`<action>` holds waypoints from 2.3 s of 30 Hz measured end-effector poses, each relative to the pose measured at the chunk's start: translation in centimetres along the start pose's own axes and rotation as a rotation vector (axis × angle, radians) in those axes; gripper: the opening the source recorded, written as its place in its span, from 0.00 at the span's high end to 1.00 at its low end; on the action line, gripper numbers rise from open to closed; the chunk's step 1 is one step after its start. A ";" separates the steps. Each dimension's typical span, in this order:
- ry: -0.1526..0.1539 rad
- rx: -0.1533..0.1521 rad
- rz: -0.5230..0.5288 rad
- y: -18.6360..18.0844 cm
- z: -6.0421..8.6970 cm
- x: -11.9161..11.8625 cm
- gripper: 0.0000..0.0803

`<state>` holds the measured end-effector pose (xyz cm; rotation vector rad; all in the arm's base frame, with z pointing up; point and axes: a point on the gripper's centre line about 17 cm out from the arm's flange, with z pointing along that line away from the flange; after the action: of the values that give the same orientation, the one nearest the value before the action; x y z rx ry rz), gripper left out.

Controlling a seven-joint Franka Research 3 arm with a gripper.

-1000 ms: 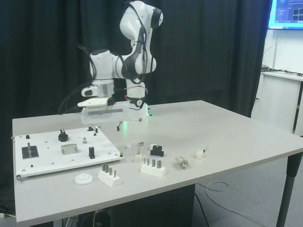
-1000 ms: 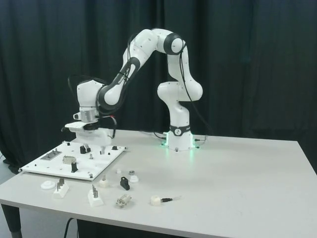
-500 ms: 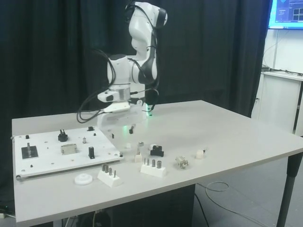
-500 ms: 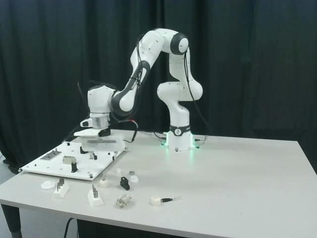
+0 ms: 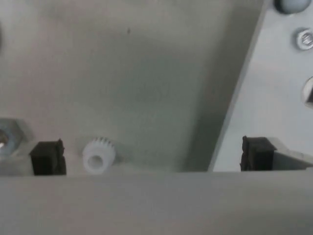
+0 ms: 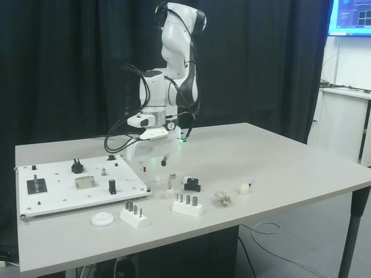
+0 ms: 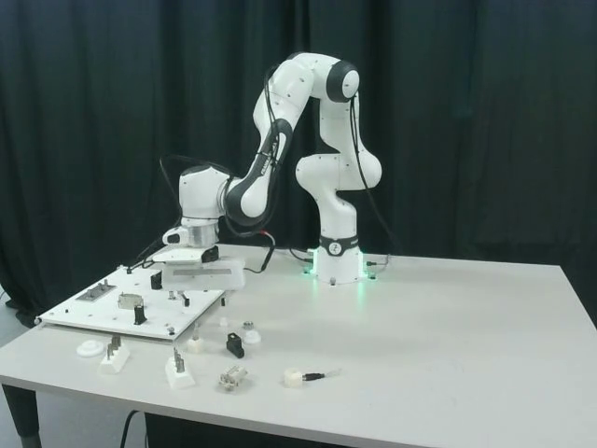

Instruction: Pick small gear.

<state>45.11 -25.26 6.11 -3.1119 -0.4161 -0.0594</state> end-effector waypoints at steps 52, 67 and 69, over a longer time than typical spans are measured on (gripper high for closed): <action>-0.027 -0.033 -0.033 -3.1 3.8 -2.6 0.00; -0.046 -0.048 -0.015 -3.1 5.3 -3.1 0.00; -0.049 -0.049 -0.015 -3.1 5.5 -3.2 0.00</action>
<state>41.41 -23.03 0.51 -3.1640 -0.4453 0.0061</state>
